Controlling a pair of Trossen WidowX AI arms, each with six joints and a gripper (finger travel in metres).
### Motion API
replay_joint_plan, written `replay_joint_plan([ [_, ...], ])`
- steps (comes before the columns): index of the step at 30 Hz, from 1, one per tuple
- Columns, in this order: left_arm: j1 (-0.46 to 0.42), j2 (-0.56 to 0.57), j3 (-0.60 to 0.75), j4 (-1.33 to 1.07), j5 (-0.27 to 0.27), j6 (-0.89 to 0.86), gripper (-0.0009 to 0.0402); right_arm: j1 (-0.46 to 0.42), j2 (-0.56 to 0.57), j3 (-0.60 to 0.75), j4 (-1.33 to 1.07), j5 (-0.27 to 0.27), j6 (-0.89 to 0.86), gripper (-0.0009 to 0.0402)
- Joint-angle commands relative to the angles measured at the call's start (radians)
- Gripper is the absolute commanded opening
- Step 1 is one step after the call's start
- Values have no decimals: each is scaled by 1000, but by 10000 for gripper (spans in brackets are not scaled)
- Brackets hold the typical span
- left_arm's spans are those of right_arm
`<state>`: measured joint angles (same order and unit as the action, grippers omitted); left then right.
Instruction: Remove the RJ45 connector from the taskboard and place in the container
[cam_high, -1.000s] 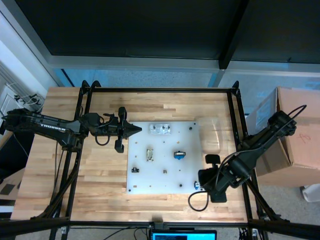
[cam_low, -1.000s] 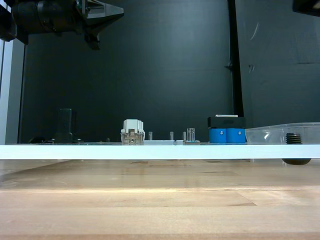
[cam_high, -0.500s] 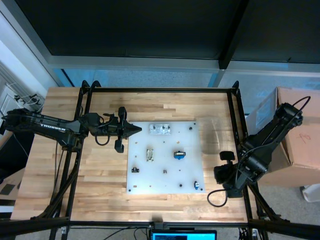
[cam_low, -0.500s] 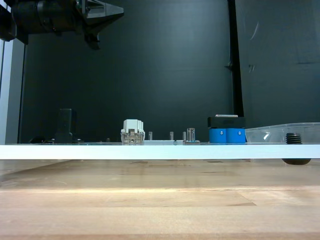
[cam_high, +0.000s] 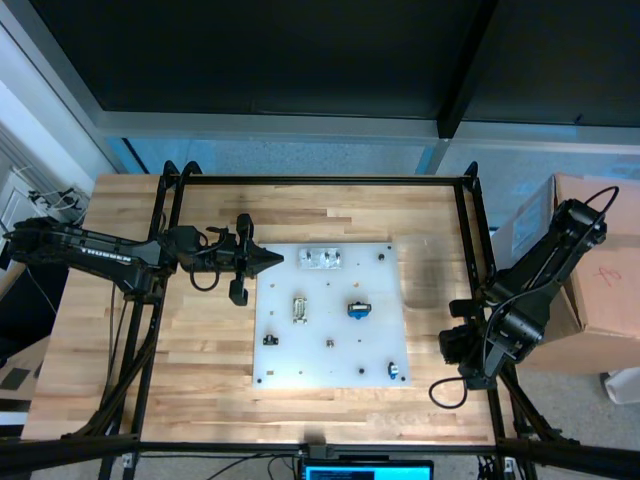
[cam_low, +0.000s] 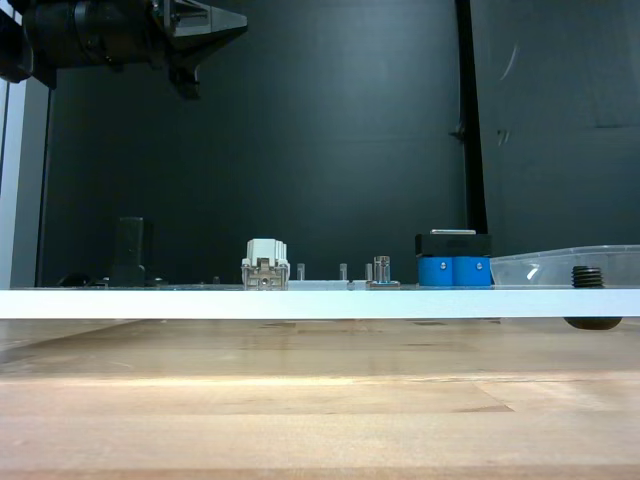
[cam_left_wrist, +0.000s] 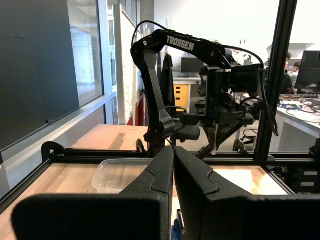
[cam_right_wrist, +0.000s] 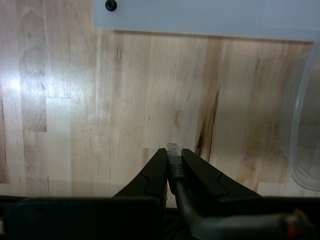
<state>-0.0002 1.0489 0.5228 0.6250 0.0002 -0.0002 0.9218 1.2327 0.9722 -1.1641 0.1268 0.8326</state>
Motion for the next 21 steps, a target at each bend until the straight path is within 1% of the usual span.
replay_joint_plan([
  [1, 0, 0, 0, 0, 0, 0, 0, 1, 10, -18, 18, 3, -2, 0],
  [5, 0, 0, 0, 0, 0, 0, 0, 2, 20, -73, 101, -2, -2, 0],
  [8, 0, 0, 0, 0, 0, 0, 0, 2, 20, -114, 164, -24, 1, 0],
  [12, 0, 0, 0, 0, 0, 0, 0, 3, 20, -161, 212, -27, 21, 0],
  [17, 0, 0, 0, 0, 0, 0, 0, 5, 20, -194, 238, -46, 35, 1],
  [19, 0, 0, 0, 0, 0, 0, 0, 6, 20, -198, 243, -49, 41, 6],
  [21, 0, 0, 0, 0, 0, 0, 0, 6, 20, -198, 243, -49, 43, 21],
])
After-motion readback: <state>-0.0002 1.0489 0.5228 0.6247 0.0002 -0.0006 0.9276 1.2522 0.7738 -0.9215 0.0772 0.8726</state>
